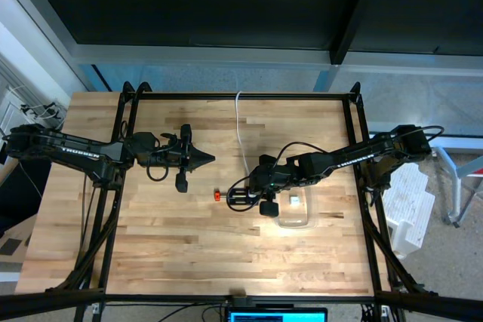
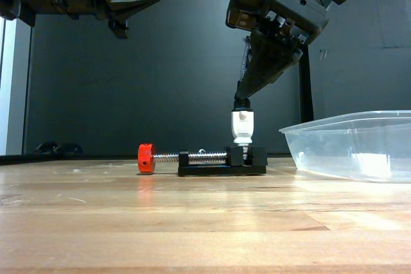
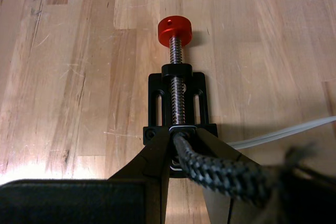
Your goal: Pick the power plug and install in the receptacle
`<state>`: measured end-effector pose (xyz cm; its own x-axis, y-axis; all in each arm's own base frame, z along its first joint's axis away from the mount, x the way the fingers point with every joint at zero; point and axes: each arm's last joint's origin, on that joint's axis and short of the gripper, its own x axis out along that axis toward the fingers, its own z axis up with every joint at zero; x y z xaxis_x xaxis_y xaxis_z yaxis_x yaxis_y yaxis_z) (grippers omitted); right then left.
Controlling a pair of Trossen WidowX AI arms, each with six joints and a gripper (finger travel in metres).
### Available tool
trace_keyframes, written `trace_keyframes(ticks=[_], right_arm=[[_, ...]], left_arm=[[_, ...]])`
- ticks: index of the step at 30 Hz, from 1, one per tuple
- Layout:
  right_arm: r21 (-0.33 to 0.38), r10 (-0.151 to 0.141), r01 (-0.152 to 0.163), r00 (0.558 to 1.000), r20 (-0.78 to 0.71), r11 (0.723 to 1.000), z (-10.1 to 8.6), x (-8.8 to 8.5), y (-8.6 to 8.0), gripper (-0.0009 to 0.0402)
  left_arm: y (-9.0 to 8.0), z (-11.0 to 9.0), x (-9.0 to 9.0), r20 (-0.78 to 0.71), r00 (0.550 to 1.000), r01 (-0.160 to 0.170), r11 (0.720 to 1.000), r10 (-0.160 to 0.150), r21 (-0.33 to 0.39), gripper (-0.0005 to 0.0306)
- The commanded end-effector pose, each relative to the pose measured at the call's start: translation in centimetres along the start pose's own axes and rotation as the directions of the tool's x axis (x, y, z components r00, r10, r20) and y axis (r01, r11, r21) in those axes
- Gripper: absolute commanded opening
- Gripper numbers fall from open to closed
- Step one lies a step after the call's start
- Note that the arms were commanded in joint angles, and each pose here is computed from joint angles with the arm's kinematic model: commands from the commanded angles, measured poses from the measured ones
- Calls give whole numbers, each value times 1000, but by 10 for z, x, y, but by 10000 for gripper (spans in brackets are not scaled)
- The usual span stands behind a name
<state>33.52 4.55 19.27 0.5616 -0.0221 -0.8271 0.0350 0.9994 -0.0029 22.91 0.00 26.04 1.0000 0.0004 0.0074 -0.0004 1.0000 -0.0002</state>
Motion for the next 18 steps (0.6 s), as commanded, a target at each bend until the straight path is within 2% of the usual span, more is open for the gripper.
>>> trace_keyframes(ticks=[1,13,16,18], right_arm=[[-6,-5,5,999,-45,1000,-5,2,-1,0],[-4,2,-2,1000,-8,1000,0,-10,-1,0],[-1,23,-23,1000,6,1000,6,-13,0,8],[-1,24,-24,1000,14,1000,9,-14,0,21]], left_arm=[[0,0,0,1,1000,0,1000,0,0,0],[0,0,0,1,1000,0,1000,0,0,0],[0,0,0,1,1000,0,1000,0,0,0],[0,0,0,1,1000,0,1000,0,0,0]])
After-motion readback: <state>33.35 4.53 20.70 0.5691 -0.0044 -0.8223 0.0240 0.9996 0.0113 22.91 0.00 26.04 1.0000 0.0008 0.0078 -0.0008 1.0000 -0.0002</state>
